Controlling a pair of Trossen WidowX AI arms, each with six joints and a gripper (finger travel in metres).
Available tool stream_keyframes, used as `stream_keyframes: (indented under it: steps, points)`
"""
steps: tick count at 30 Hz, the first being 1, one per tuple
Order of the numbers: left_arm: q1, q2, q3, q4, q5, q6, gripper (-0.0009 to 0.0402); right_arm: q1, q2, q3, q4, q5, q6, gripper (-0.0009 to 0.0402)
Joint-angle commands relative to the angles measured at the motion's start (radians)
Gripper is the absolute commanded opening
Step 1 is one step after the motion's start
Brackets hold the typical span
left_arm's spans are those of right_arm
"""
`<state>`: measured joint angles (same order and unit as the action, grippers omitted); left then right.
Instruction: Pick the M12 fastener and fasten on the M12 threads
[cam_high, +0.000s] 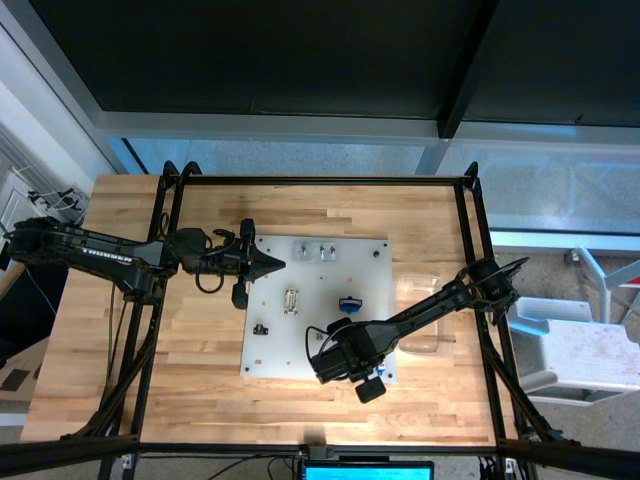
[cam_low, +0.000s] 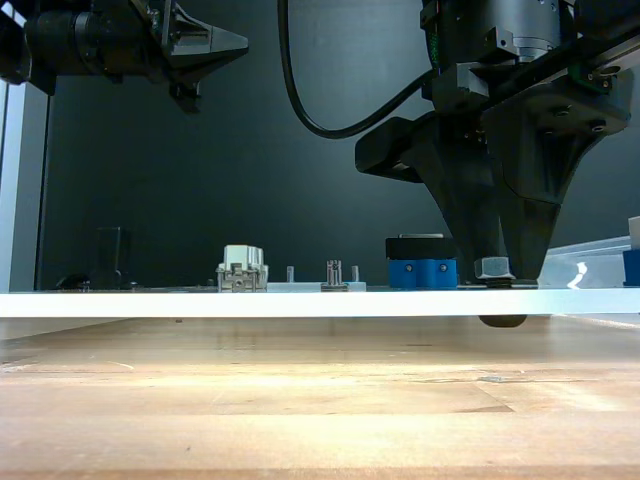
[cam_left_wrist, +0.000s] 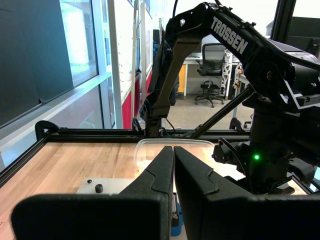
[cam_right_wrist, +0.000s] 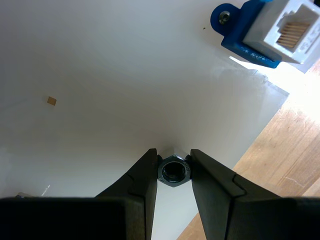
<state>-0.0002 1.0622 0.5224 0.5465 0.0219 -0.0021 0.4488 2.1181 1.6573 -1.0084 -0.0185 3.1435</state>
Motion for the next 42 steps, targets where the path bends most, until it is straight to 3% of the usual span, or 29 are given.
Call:
stream_keyframes:
  steps: [1, 42]
  points:
    - [0.000, 0.000, 0.000, 0.000, 0.000, 0.000, 0.0000, 0.001, 0.000, 0.000, 0.002, 0.000, -0.003, 0.0059]
    - [0.000, 0.000, 0.000, 0.000, 0.000, 0.000, 0.0000, 0.003, -0.009, 0.000, -0.025, 0.036, -0.040, 0.0068]
